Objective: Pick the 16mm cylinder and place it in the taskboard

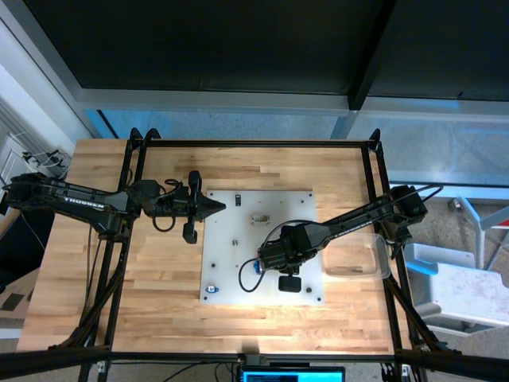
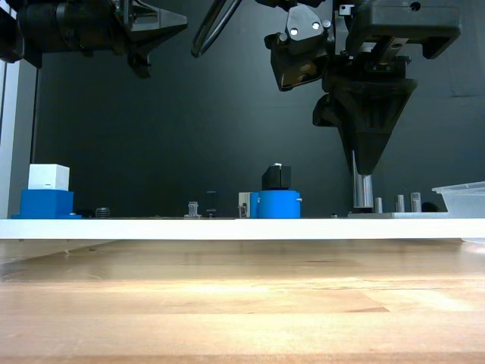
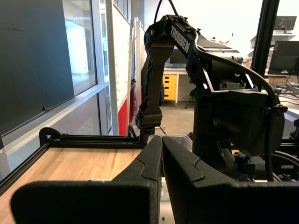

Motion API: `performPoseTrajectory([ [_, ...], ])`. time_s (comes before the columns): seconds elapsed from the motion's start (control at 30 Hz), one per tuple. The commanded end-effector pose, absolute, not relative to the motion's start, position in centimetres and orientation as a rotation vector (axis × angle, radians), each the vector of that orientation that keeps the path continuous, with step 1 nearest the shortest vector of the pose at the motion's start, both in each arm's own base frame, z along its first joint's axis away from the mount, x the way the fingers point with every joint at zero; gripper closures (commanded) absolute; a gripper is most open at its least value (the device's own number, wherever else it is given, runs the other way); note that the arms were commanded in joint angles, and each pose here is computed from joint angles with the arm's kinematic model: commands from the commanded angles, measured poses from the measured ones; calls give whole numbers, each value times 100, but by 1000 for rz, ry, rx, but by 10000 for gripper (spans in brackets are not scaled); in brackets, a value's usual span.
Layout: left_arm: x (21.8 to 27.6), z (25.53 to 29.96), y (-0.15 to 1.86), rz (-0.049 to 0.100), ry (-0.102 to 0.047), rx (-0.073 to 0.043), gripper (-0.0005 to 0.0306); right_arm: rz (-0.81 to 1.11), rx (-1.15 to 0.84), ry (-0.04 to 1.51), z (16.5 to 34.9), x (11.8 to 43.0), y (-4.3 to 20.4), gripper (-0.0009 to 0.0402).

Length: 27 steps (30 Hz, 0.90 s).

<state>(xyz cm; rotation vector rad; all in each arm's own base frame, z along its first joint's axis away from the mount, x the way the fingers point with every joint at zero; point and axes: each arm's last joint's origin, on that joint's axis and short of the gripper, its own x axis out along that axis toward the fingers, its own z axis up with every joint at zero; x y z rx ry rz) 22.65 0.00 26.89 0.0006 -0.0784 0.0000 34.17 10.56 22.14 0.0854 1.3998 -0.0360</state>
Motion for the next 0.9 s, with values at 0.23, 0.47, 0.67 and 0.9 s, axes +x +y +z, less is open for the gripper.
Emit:
performPoseTrajectory([
  [0.23, 2265, 2690, 0, 0, -78, 1, 300, -45, 87, 1391, 2173, 3419, 1050, 365],
  [0.47, 2265, 2690, 0, 0, -78, 1, 300, -47, 89, 1390, 2172, 3421, 1044, 365],
  [0.67, 2265, 2690, 0, 0, -78, 1, 300, -51, 89, 1399, 2133, 3429, 1046, 365],
  [0.9, 2265, 2690, 0, 0, -78, 1, 300, -49, 92, 1389, 2114, 3438, 1049, 365],
])
